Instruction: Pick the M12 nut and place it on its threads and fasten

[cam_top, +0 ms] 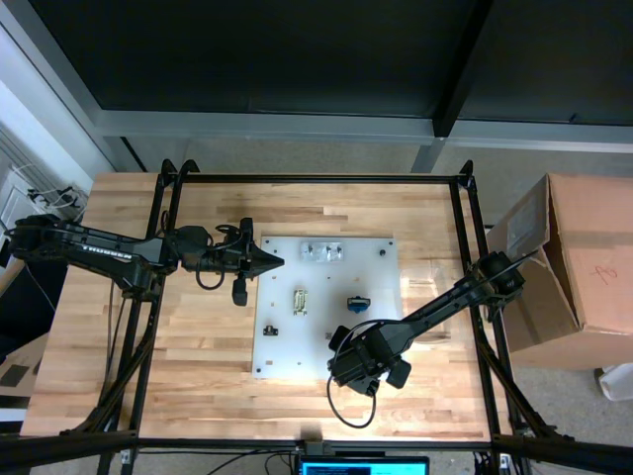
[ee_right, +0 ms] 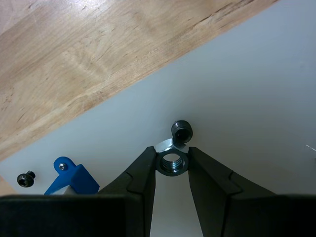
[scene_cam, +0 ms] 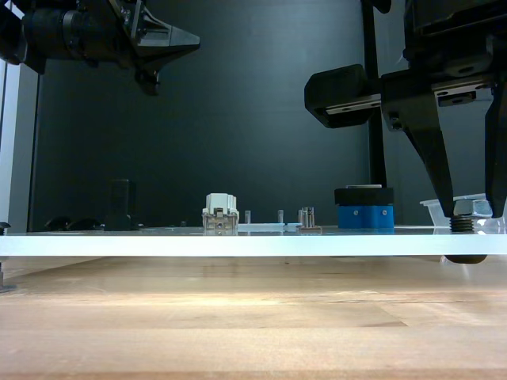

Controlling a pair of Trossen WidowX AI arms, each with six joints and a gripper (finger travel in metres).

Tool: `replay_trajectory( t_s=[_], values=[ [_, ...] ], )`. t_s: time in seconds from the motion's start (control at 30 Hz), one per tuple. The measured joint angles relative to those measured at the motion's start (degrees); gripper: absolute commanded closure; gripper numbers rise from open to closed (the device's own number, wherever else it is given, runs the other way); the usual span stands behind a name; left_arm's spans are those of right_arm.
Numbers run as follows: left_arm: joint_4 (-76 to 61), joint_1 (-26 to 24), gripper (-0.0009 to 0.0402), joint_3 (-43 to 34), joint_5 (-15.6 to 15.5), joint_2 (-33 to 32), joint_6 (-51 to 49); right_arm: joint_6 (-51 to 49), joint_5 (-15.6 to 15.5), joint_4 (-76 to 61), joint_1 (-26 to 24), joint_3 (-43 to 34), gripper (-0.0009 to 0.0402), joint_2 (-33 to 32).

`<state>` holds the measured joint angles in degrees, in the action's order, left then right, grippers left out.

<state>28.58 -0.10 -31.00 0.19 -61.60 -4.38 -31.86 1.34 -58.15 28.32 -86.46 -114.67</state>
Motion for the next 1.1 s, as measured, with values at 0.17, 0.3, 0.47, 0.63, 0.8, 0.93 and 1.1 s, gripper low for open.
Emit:
replay_trajectory(
  t_s=[0.17, 0.3, 0.47, 0.63, 0.8, 0.93, 1.1],
  values=[
    [0.00, 0.00, 0.0393, 0.00, -0.02, 0.00, 0.00, 1.01, -0.02, -0.02, -0.07, 0.02, 0.0381, 0.00],
    [0.00, 0.00, 0.0393, 0.02, 0.00, 0.00, 0.00, 3.72, -0.02, -0.02, -0.09, 0.04, 0.0381, 0.00],
    [0.00, 0.00, 0.0393, 0.02, 0.00, 0.00, 0.00, 8.11, 0.04, -0.48, -0.09, 0.07, 0.0381, 0.02],
    [0.00, 0.00, 0.0393, 0.00, 0.00, 0.00, 0.00, 12.09, 0.13, -1.36, -0.15, 0.11, 0.0381, 0.11],
    [0.00, 0.00, 0.0393, 0.00, 0.00, 0.00, 0.00, 16.81, 0.11, -1.51, -0.59, 0.11, 0.0381, 0.20],
    [0.00, 0.00, 0.0393, 0.02, 0.00, 0.00, 0.00, 20.87, 0.11, -1.60, -1.11, 0.11, 0.0381, 0.20],
    [0.00, 0.00, 0.0393, 0.02, 0.00, 0.00, 0.00, 26.16, 0.09, -1.60, -1.33, 0.11, 0.0381, 0.20]
  ],
)
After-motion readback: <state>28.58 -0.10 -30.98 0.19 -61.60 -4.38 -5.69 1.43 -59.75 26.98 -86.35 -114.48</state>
